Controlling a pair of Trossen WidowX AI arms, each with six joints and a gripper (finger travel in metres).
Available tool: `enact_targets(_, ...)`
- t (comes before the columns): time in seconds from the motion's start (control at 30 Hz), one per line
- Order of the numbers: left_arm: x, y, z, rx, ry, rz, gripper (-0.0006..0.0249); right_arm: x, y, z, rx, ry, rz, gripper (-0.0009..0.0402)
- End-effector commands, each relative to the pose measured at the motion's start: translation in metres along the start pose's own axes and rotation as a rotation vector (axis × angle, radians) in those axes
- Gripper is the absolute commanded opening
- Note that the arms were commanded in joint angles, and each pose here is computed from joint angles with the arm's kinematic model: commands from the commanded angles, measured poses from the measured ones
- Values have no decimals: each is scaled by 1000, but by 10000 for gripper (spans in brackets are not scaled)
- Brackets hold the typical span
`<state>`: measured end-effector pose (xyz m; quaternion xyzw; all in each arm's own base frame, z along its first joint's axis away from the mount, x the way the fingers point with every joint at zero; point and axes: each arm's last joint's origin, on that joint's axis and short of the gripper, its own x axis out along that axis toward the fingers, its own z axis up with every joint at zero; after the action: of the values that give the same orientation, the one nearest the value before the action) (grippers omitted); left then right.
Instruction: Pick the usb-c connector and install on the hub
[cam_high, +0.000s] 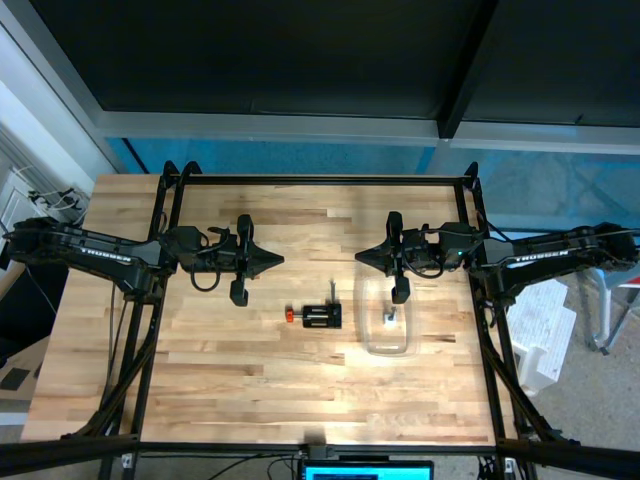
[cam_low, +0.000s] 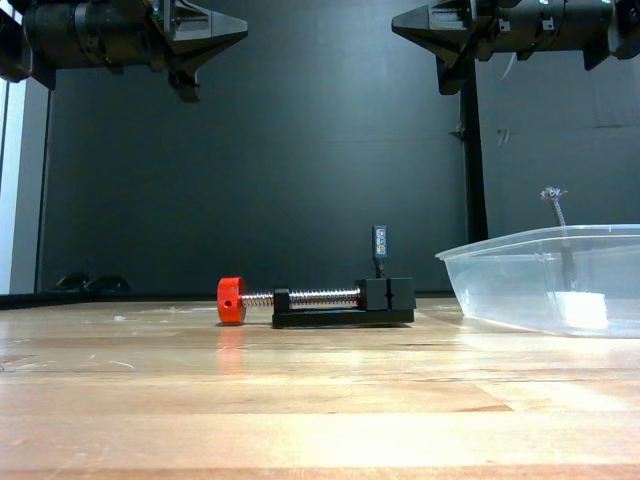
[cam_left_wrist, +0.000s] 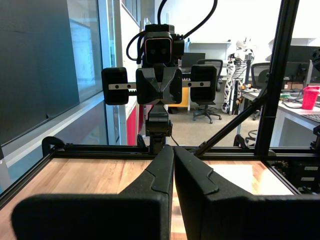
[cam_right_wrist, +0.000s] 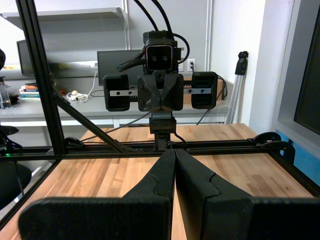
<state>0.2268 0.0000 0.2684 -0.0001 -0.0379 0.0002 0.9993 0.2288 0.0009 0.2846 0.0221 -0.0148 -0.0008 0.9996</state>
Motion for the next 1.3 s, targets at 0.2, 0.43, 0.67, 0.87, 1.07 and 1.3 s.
enact_targets(0.2,0,0,0,0,0,0,0,0,0,0,0,0,-1,0)
enact_targets(0.43,0,0,0,0,0,0,0,1,0,-1,0,3,-1,0)
enact_targets(0.67,0,0,0,0,0,0,0,1,0,-1,0,3,0,0)
enact_targets(0.87,0,0,0,0,0,0,0,1,0,-1,0,4,-1,0)
enact_targets(1.07,0,0,0,0,0,0,0,0,0,-1,30,77,-4,0)
enact_targets(1.3,0,0,0,0,0,0,0,-1,2,7,24,312,-8,0)
